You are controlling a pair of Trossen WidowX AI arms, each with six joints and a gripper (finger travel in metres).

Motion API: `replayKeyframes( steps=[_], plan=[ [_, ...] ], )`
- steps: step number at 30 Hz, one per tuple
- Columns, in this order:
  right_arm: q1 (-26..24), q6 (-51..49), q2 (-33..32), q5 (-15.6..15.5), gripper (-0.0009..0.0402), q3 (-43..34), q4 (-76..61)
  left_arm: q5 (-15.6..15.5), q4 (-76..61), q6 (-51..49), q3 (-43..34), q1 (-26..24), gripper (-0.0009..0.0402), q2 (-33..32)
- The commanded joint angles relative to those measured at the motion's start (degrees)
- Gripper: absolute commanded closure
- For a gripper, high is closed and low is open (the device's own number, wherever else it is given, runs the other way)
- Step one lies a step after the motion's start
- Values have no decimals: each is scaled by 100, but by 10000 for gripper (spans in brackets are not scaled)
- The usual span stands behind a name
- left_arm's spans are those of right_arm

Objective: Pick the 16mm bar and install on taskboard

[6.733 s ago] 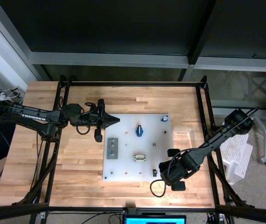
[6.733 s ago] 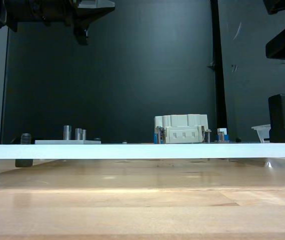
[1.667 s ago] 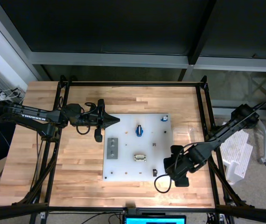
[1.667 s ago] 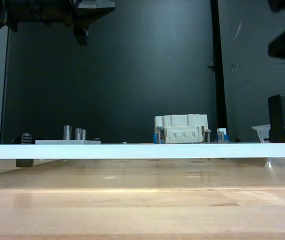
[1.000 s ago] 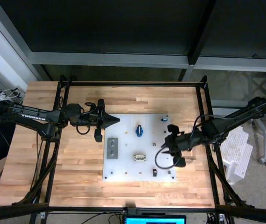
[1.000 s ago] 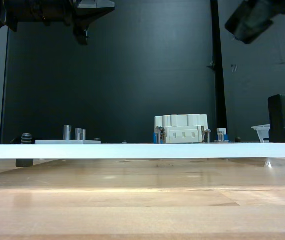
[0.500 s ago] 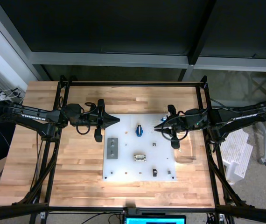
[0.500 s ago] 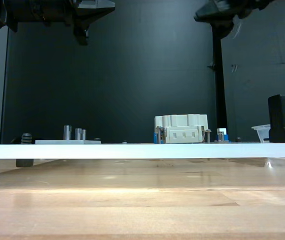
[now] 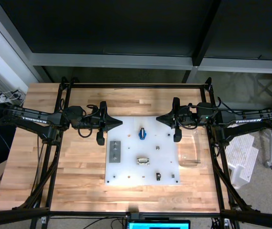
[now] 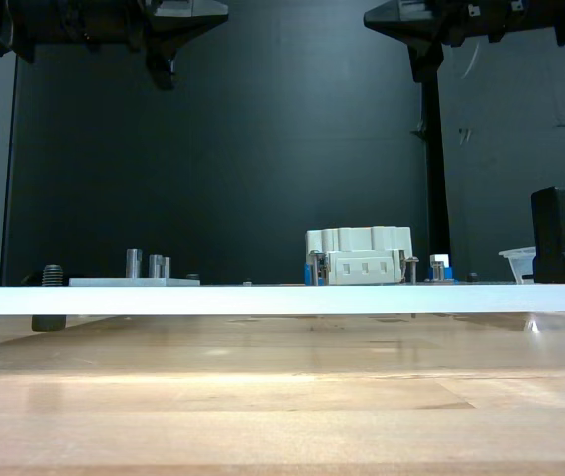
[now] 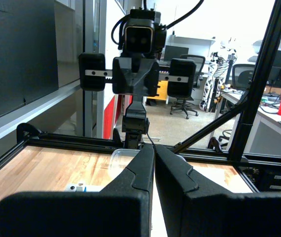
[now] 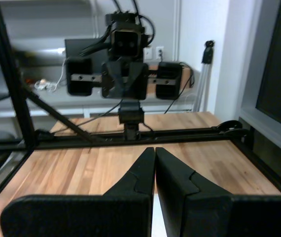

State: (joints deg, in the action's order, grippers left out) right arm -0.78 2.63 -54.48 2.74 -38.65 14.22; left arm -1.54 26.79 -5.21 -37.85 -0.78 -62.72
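Two grippers hang high near the taskboard's [image 9: 126,177] far corners, left gripper [image 9: 120,123] and right gripper [image 9: 158,118], jaws together, empty. Metal bars [image 10: 134,263] stand upright in the grey plate [image 9: 114,160] (which is 16mm, cannot tell). Likely stiff, smooth, slippery; best pinched across the upper shank.

Even overhead light on the pale wooden tabletop [image 9: 78,157]; low view's near wood blurred, backdrop dark; right wrist view's background soft.

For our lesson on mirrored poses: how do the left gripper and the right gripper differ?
The left gripper points right over the board's left edge; the right gripper points left over its right edge. The left gripper sits slightly nearer than the right gripper. Both are shut, empty and high above the board. I cannot tell where the 16mm bar is.
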Motion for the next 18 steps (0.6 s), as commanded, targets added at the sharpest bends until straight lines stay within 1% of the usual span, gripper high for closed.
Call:
replayKeyframes(
  steps=[1,3,7,12,15,18],
  plan=[
    [-50,-7,-2,-4,394,83,149,0,2,0,-2,2,393,0],
    [-63,15,-2,-15,393,120,205,0,2,0,-2,2,393,0],
    [-146,203,-7,-249,393,201,433,0,2,0,-2,2,393,0],
    [-166,214,-7,-304,393,313,442,0,2,0,-2,2,393,0],
    [-166,271,-7,-435,394,339,442,0,2,0,-2,2,393,0],
    [-166,273,-7,-431,394,337,450,0,2,0,-2,2,393,0]
  ],
)
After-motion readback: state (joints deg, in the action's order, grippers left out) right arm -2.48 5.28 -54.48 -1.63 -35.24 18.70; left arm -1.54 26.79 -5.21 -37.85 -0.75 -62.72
